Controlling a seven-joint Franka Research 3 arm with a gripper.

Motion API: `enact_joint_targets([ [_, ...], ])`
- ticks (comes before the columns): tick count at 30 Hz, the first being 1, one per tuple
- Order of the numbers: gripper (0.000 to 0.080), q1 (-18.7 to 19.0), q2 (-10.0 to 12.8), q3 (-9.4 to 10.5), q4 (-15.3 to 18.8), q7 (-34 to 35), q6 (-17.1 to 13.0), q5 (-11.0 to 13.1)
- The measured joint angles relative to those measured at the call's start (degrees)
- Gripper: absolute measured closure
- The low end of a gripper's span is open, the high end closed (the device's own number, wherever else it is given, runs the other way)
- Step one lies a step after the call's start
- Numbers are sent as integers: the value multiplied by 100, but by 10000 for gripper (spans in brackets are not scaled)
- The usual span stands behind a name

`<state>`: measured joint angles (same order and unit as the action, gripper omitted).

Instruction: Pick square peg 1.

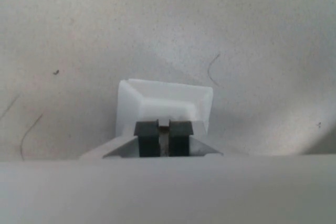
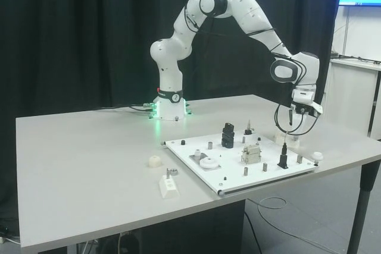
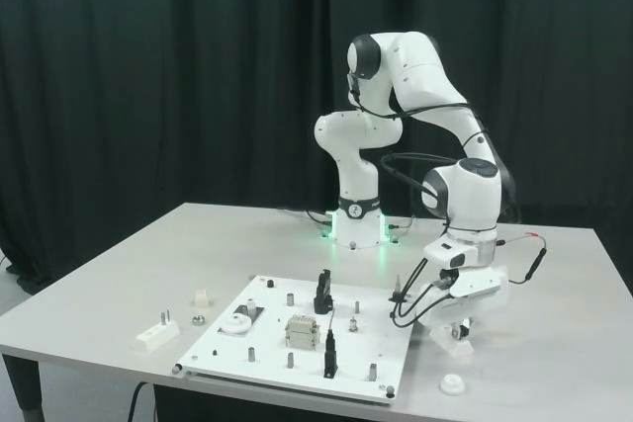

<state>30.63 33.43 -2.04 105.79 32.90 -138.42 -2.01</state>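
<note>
Table: grey table, black curtains behind.
Peg: white square peg on the table beside the white board.
Claw: my gripper is nearly pressed together, just above the peg.
Risk: I think my fingers could bump its top and grab nothing.

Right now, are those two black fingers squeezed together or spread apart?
Nearly together. In the wrist view the gripper shows only a thin slit between its black fingers, just over a white block on the grey table.
</note>
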Motion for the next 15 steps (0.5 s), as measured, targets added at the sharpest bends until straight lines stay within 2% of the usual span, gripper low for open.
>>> enact_joint_targets([
  [3,735,1,-3,0,0,0,0,0],
  [4,766,2,-6,0,0,0,2,0],
  [15,766,10,-169,-1,-26,0,191,0],
])
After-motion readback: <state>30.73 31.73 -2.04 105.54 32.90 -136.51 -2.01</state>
